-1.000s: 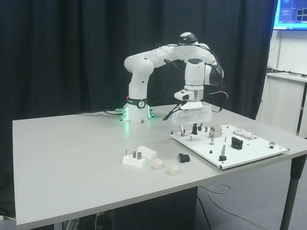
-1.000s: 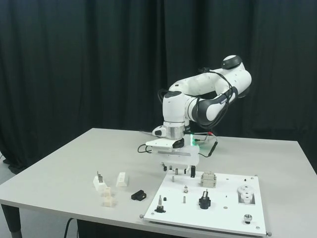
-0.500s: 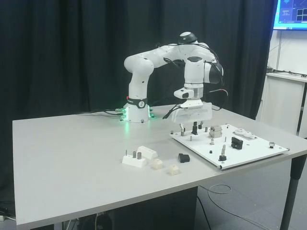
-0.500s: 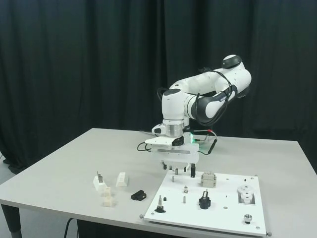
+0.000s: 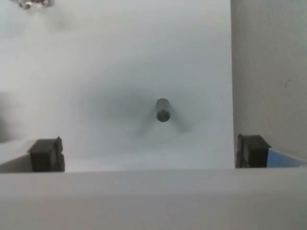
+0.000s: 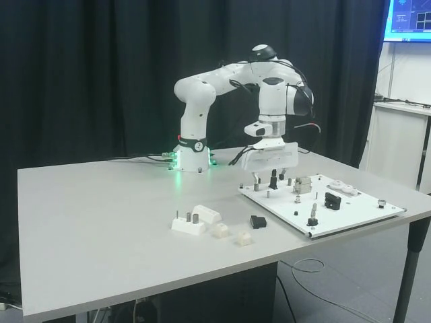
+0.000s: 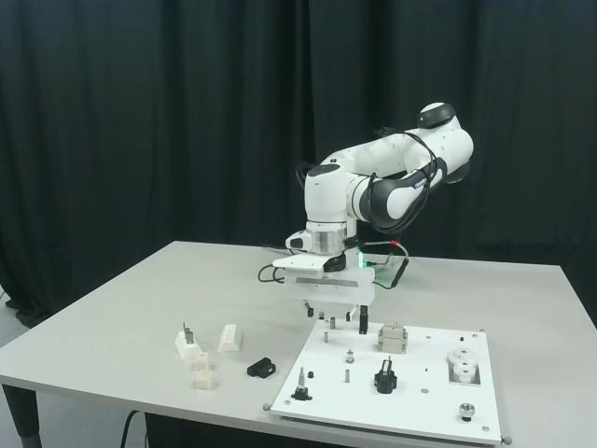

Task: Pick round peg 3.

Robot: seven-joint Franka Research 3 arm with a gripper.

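gripper (image 5: 148,152) was held wide open and empty above the white board (image 5: 96,72), with round peg 3 (image 5: 162,110) standing upright on the board between the fingertips (image 5: 46,154), untouched. risk judged: peg was seen slightly off the midline, so one finger could meet it first on closing and it could be tipped or jammed.

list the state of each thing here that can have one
gripper: open, above the peg, holding nothing
round peg: upright in the white board, between the fingertips' line, not gripped
white board: flat on the grey table
black clip: lying loose on the table, off the board
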